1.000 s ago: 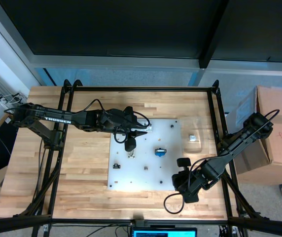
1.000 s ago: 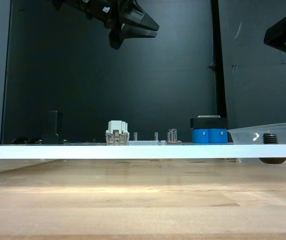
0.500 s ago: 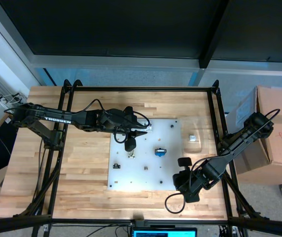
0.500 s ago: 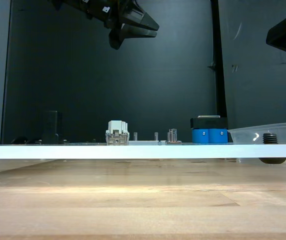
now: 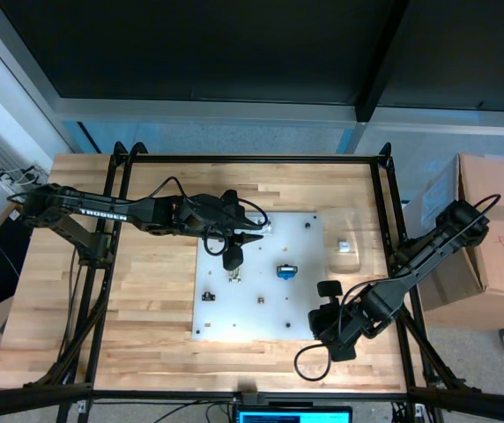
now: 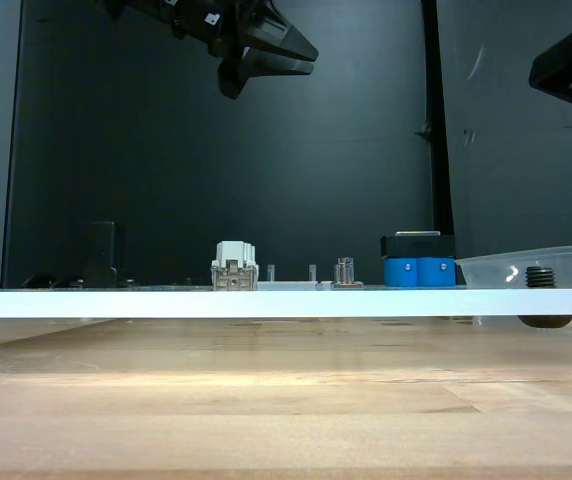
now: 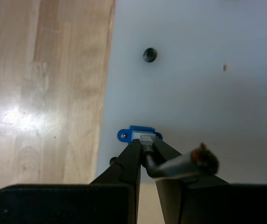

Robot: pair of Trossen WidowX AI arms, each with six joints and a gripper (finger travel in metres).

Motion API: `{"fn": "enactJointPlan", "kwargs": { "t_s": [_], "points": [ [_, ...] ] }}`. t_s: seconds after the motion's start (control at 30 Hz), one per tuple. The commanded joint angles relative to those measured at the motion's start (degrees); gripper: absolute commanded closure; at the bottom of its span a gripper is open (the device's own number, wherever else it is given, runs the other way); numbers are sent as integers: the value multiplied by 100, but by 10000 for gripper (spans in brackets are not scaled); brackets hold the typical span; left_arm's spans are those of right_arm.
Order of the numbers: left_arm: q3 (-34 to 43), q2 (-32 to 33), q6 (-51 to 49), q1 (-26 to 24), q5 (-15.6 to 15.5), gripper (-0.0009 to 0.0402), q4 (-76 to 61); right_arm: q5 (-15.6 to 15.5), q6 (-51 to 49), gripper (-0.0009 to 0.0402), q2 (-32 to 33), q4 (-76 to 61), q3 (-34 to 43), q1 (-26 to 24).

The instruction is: Pick the RJ45 connector and install on the taskboard

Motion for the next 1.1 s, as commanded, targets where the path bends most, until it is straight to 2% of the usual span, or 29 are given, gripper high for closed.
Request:
{"fn": "enactJointPlan", "kwargs": {
  "t_s": [0.03, 1.1],
  "points": [
    [2, 2, 0, 2, 2, 303, 0, 15, -9, 393, 2, 15, -7, -15],
    [2, 2, 0, 2, 2, 303, 0, -120, -20, 393, 2, 199, -177, -24]
  ]
}}
